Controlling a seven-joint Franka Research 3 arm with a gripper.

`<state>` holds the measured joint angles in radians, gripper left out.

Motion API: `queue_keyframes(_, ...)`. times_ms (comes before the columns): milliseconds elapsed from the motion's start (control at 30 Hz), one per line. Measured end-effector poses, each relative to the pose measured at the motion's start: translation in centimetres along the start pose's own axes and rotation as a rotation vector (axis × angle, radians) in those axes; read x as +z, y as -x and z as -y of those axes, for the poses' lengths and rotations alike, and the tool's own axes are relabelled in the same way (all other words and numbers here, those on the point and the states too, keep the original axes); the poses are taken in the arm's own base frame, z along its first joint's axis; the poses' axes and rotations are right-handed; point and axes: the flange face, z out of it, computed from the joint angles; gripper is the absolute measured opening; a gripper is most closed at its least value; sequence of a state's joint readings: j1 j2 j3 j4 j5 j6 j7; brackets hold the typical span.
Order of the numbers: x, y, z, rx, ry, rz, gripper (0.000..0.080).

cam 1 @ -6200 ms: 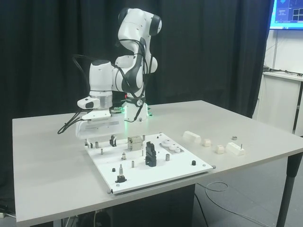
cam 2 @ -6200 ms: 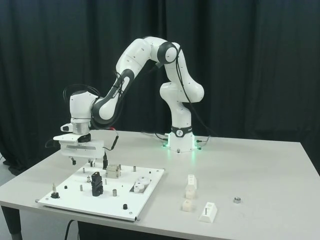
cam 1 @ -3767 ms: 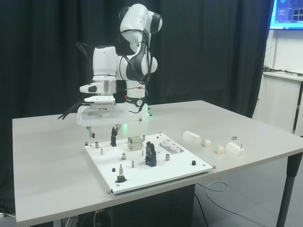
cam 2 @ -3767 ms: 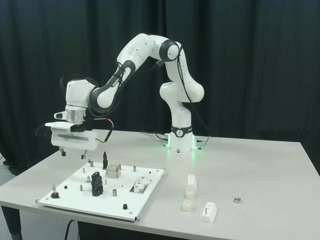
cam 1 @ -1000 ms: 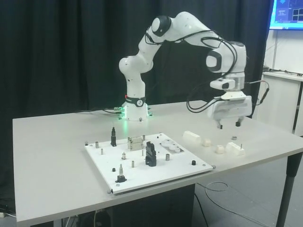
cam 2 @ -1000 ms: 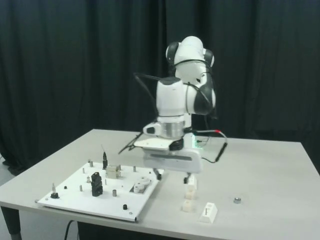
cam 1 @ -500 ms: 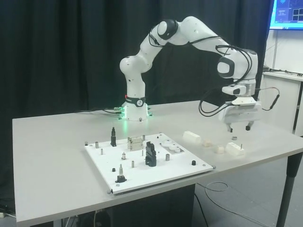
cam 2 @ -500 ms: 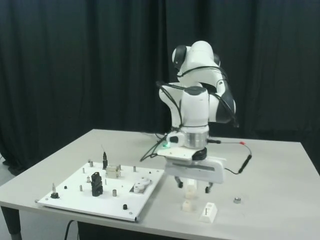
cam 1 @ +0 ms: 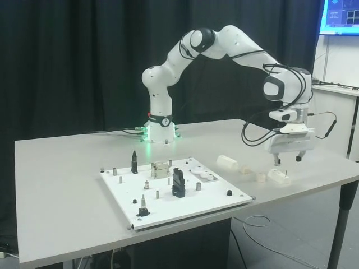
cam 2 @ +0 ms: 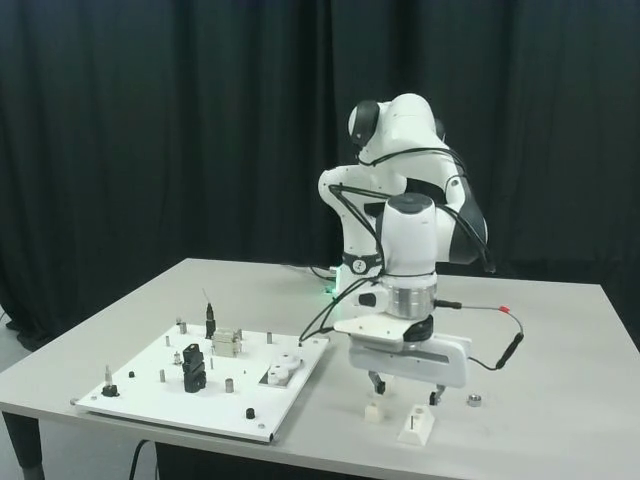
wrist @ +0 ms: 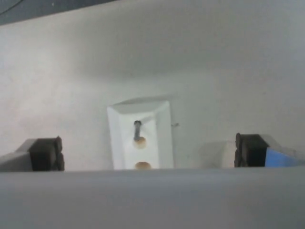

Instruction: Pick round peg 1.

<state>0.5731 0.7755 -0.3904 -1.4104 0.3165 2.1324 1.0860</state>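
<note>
We hold the tool (wrist: 147, 152) spread wide above the white block (wrist: 139, 136), whose thin peg (wrist: 137, 130) seemingly stands upright.

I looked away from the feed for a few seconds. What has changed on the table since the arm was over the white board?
The arm swung from the far corner of the white board across the table to the small white blocks. The gripper now hangs open above the white holder block with the thin peg standing in it. Nothing has been grasped. The board's parts, the blocks and the small nut lie as before.
</note>
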Motion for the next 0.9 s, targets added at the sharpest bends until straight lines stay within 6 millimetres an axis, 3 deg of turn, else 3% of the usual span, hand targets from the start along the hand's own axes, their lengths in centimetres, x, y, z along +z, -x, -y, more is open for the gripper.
queue_keyframes(900, 4.5, 1.0, 0.5, -0.006, 0.027, -0.018, 0.08)
